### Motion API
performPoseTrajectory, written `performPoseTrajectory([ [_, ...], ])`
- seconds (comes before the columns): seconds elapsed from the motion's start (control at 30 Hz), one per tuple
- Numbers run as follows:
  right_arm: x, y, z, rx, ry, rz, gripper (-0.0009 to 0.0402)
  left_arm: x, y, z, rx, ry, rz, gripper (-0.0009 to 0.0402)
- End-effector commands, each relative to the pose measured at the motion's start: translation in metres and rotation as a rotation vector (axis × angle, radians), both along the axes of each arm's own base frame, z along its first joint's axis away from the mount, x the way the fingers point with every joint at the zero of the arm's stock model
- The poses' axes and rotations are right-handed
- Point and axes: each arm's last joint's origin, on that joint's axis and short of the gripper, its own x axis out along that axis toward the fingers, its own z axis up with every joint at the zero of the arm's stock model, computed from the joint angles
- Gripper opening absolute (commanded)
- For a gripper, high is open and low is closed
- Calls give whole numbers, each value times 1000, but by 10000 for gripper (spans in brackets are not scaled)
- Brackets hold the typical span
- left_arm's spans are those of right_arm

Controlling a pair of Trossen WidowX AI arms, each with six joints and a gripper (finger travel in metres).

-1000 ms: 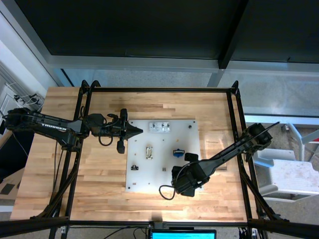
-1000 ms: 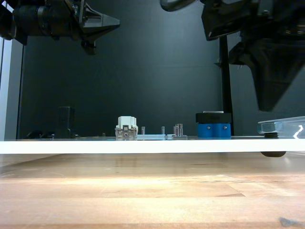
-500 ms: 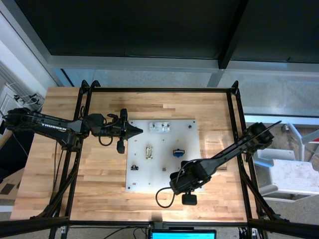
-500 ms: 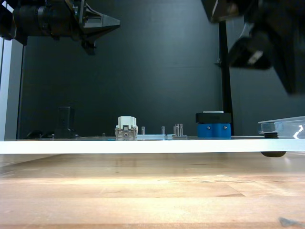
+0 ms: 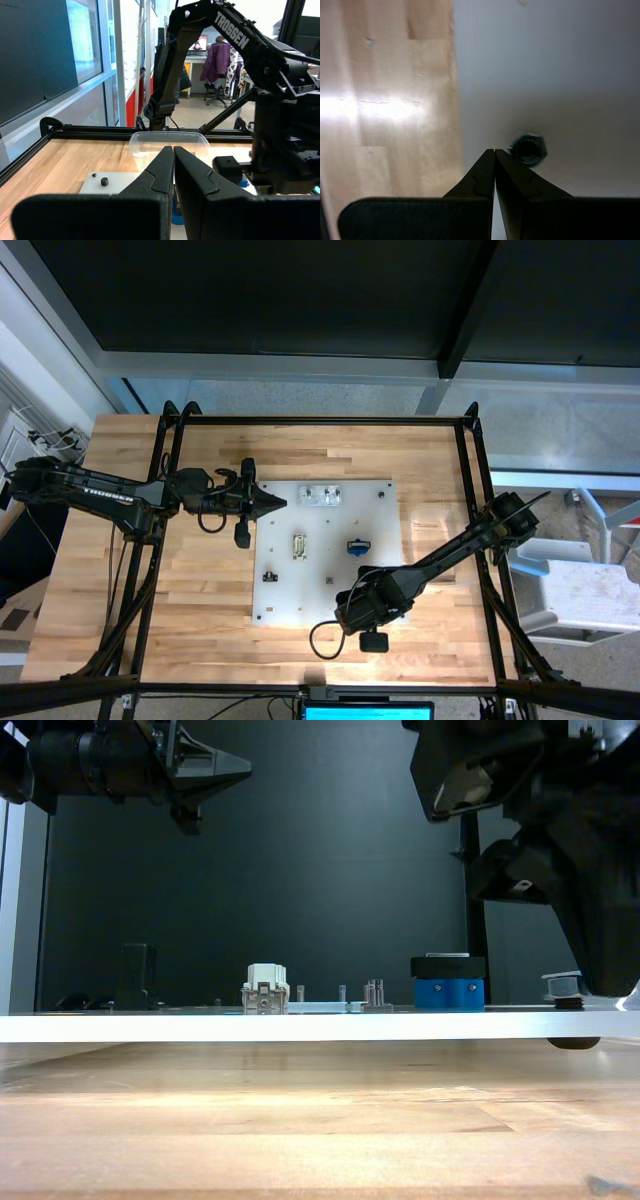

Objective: Unfasten the M12 fastener and place in the container

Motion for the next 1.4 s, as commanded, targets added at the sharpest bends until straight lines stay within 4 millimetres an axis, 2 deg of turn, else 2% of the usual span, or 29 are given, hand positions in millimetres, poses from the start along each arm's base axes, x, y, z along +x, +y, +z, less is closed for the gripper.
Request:
performPoseTrajectory([
  [0.03,-2,-2,0,-37,10,-13,0,0,0,0,0,0,0,0],
  [0.37,-2,-3,2,-44,0,-10,0,0,0,0,0,0,0,0],
  [0.5,-9,-16,12,-293,-65,-150,0,0,0,0,0,0,0,0],
  [0.57,-11,-19,21,-332,-76,-169,0,0,0,0,0,0,0,0],
  [0.83,-12,-15,38,-185,-62,-243,0,0,0,0,0,-2,0,0],
  [1.03,-8,-5,48,43,-14,-481,8,0,0,1,0,-5,0,0],
  [1.27,0,2,51,108,-30,-555,67,0,0,0,0,-2,0,0],
  [1.4,4,4,43,75,-16,-437,110,0,0,0,0,0,0,0],
])
